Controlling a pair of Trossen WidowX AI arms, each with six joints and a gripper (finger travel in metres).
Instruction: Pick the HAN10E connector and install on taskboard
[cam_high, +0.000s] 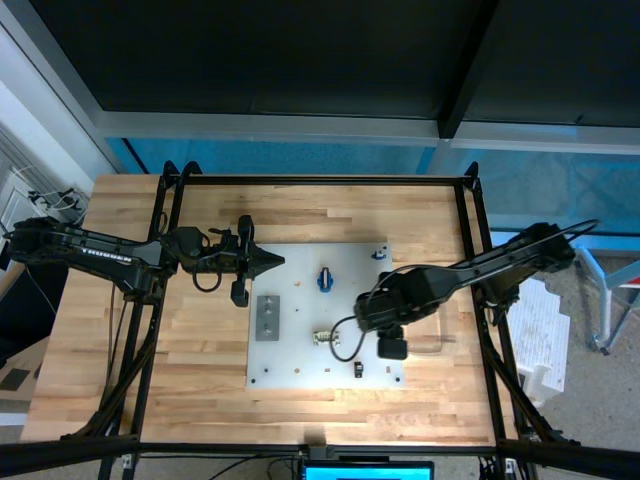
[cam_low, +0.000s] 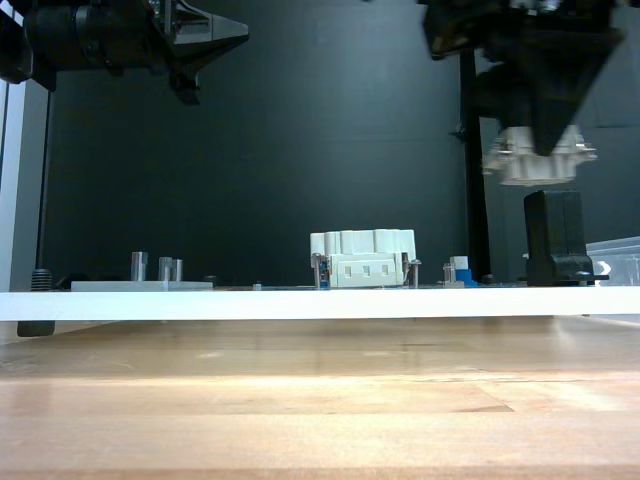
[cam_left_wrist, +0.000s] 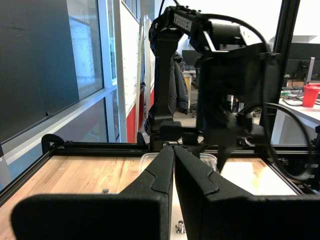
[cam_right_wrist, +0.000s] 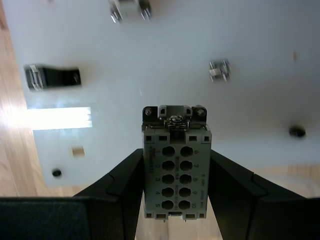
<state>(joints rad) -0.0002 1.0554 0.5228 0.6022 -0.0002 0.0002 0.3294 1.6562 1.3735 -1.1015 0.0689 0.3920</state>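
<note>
White "TROSSEN" lettering on the left arm (cam_high: 100, 256); small contact numbers, barely legible, on the HAN10E connector (cam_right_wrist: 176, 165).

Robotics lab, office floor.
My wooden bench (cam_high: 130, 380) sits in a black frame (cam_high: 320, 181); taskboard (cam_high: 300, 368) centred, screen (cam_high: 367, 470) at 6 o'clock, office monitors (cam_left_wrist: 305, 51) beyond.

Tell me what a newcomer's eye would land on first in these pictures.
The right claw stands out first: it is shut on the HAN10E connector, held in the air above the near right part of the taskboard. Next come a pale insert standing near the plate's middle, and the left claw, shut, hovering over its far left corner.
</note>
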